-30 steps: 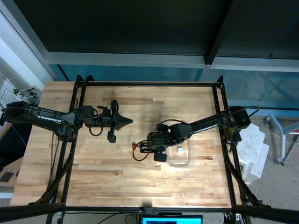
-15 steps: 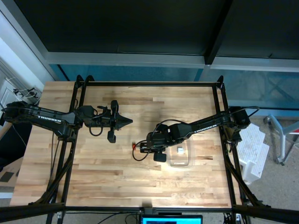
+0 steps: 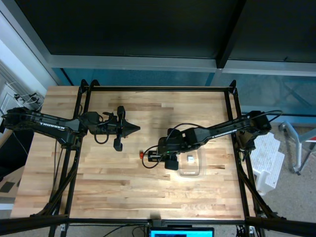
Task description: Pick the rca connector and install on the hub
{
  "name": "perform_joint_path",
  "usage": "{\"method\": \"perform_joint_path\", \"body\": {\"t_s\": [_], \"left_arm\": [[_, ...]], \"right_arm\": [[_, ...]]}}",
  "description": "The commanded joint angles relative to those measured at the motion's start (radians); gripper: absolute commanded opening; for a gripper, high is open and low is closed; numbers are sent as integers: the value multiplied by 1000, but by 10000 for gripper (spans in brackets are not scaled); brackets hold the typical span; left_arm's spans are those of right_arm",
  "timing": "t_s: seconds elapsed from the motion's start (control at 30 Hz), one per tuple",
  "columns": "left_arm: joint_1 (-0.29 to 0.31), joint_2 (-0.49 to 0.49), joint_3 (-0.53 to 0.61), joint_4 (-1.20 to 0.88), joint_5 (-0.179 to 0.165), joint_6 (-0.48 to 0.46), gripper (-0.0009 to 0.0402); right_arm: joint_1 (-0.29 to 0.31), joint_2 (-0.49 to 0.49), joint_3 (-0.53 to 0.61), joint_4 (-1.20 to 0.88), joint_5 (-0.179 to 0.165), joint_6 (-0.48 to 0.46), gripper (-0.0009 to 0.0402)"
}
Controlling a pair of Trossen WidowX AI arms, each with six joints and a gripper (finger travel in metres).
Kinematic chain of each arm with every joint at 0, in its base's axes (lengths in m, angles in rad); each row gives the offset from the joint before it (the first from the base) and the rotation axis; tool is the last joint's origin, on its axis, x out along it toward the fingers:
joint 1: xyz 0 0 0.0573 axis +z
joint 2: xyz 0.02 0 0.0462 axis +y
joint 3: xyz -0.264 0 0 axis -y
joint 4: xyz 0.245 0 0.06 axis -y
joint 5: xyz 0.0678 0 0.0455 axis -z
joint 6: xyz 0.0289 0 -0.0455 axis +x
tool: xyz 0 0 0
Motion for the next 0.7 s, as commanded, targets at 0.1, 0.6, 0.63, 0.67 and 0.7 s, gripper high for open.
{"method": "perform_joint_path", "body": {"t_s": [0.1,0.6,0.63,0.67,0.7], "left_arm": [[0,0,0,0,0,0,0],[0,0,0,0,0,0,0],[0,0,0,0,0,0,0],[0,0,0,0,0,0,0],[0,0,0,0,0,0,0]], "right_arm": [[9,-118,-85,21,0,-2,214],[17,-287,-179,43,0,-23,176],[16,-301,-184,61,0,-29,169],[16,-317,-192,87,1,-33,161],[15,-337,-204,120,1,-39,153]]}}
